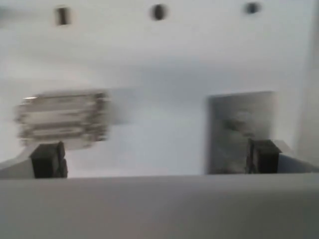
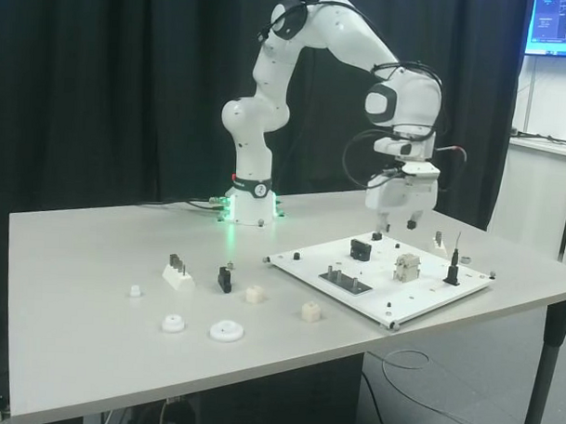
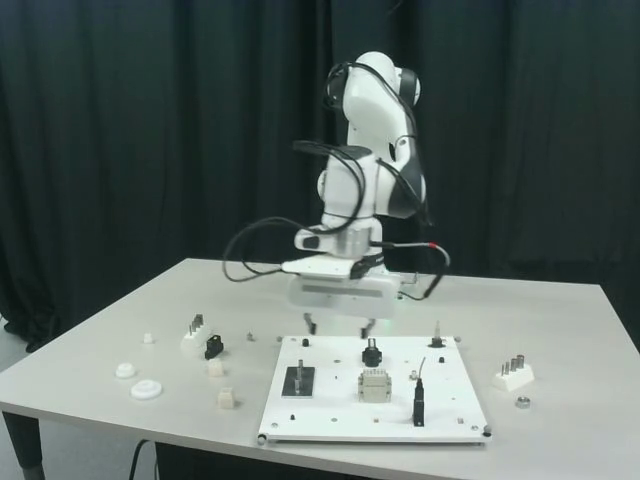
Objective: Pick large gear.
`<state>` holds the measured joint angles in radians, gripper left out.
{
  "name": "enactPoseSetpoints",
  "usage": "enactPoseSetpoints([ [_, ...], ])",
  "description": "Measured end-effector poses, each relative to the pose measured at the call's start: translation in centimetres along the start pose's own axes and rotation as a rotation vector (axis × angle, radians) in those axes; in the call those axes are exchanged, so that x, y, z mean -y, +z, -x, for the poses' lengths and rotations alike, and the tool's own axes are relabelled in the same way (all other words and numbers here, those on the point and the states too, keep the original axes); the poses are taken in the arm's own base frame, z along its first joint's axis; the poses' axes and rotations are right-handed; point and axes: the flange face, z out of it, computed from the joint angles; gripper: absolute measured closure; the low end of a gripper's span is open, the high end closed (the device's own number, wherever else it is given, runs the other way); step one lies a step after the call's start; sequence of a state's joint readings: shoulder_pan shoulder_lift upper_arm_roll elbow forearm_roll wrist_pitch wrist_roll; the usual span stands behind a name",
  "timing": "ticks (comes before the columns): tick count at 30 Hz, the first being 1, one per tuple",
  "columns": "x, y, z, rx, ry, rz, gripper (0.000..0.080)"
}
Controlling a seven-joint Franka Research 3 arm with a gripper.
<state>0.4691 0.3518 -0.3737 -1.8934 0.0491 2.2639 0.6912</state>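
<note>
The large gear [image 2: 227, 332] lies flat on the grey table [image 2: 77, 261], well apart from the white board [image 2: 419, 300], on the side away from the gripper [image 2: 400, 219]; a smaller gear [image 2: 173, 324] lies just beside it. The gripper hangs above the far edge of the board, fingers spread and holding nothing. Only the wrist view shows the black pads [image 1: 48, 159] wide apart over a ribbed block [image 1: 62, 119] and a grey plate [image 1: 241, 130]. No writing is readable.
</note>
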Motion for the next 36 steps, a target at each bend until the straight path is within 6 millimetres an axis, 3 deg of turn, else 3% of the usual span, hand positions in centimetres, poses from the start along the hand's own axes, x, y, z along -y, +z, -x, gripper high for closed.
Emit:
enactPoseSetpoints([
  [9,-4.6,-1.8,-5.5,-0.029,-0.045,0.001,0.0003],
  [16,-8.5,-1.7,-9.2,-0.046,-0.08,0.008,0.0003],
  [24,-11.9,0.0,-12.0,-0.036,-0.108,0.03,0.0003],
  [36,-17.3,4.2,-15.0,0.009,-0.117,0.031,0.0003],
])
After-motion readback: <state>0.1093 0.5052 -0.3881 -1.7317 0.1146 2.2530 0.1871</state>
